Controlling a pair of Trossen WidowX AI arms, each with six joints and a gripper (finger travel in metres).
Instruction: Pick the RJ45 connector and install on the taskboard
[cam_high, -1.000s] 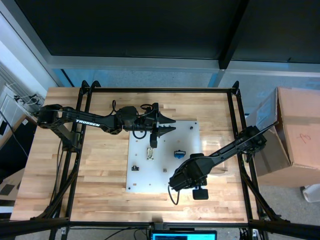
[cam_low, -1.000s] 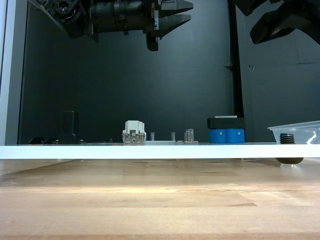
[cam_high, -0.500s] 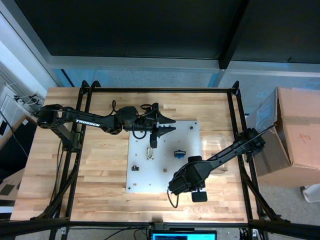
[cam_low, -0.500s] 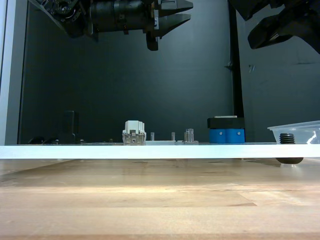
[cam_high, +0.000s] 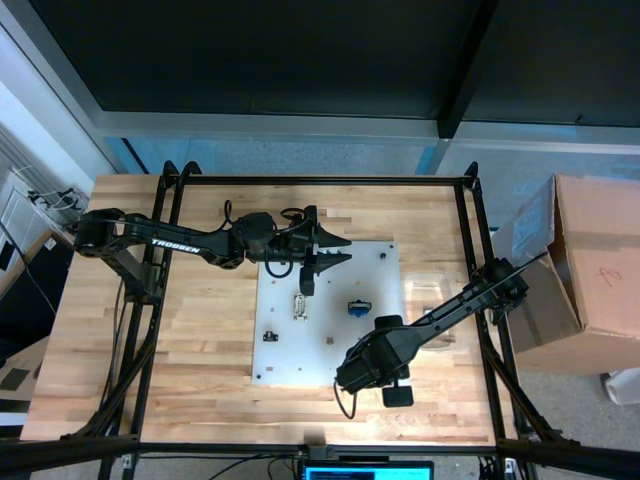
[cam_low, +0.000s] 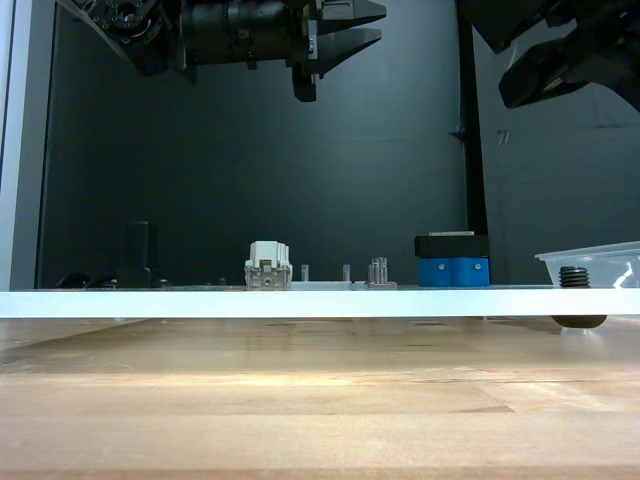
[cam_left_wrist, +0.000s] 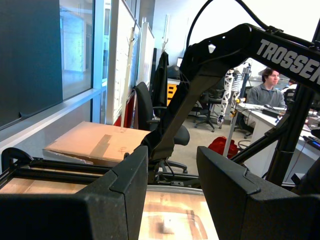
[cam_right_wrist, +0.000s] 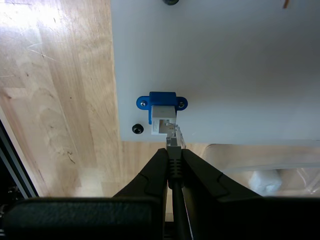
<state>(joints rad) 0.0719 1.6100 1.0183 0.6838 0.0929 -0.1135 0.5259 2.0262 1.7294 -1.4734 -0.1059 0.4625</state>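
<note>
1. Right arm (cam_high: 450, 310) has drawn a little toward the table's near edge since half a second ago, and its gripper has gone with it. Your left arm (cam_high: 160, 240) has not shifted.
2. Your wooden table (cam_high: 200, 340) carries the white taskboard (cam_high: 290, 350) at its middle.
3. Your left gripper (cam_high: 348, 250) hangs high over the board's far edge — fingers spread apart, nothing between them.
4. Your right gripper (cam_right_wrist: 173, 154) sits over the board's near right corner. The low view shows it well off the surface. Its fingers are clamped on the RJ45 connector (cam_right_wrist: 173, 140).
5. The connector is held and clear of its seat — in the right wrist view its tip points at the white jack (cam_right_wrist: 163, 116) in the blue mount (cam_right_wrist: 161, 100).
</note>
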